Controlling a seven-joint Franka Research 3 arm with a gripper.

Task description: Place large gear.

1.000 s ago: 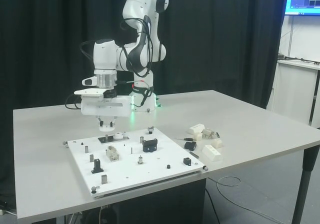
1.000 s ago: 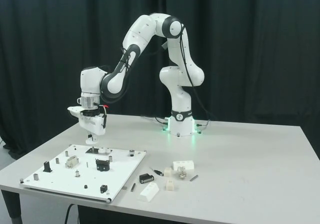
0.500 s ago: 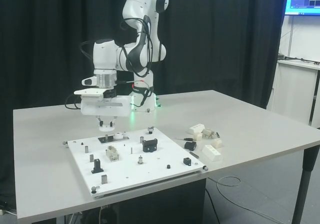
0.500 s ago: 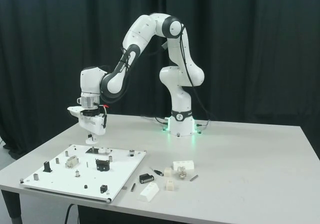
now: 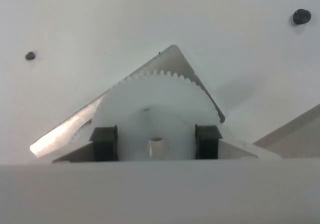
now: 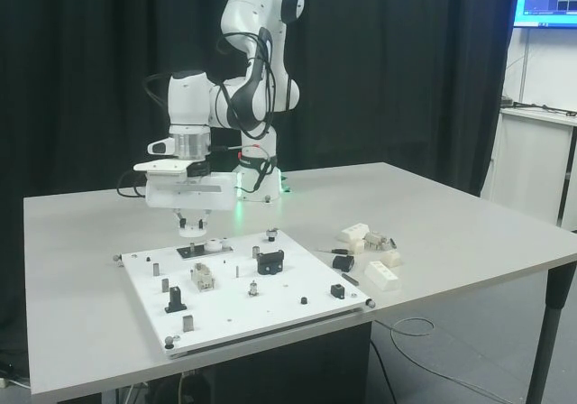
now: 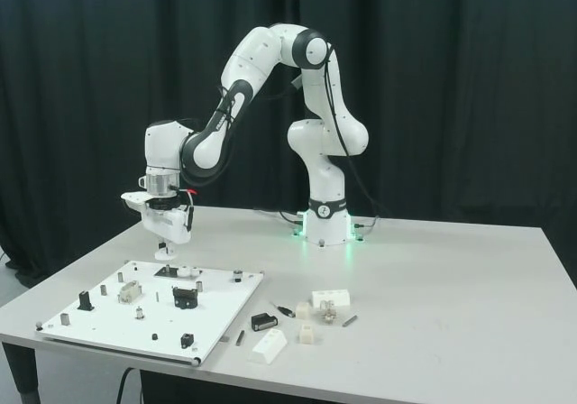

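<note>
Nothing visible has moved over the last second: the arm keeps the same pose in both room views, hanging over the far corner of the white board [image 6: 270,307]. That stillness suggests a pause or a very slow descent before the set-down, so the placing itself looks not yet done.

The large gear [image 5: 157,111] is white and toothed, and it is pinched by its raised hub between the two black fingertips, one at its 9 o'clock [image 5: 105,143] and one at its 3 o'clock. The gripper [image 5: 156,143] is thus pressed together on the gear, with the gear's bore sitting midway between the tips. In the room views the gear [image 6: 191,227] hangs just under the gripper [image 7: 167,247], apart from the board.

Below the gear in the wrist view lies a grey metal plate [image 5: 172,64], showing past the teeth at 12 o'clock. Whether a peg stands under the bore cannot be seen. From the first room view, a smaller white gear [image 6: 214,242] sits on that plate near 4 o'clock of the held one.
</note>
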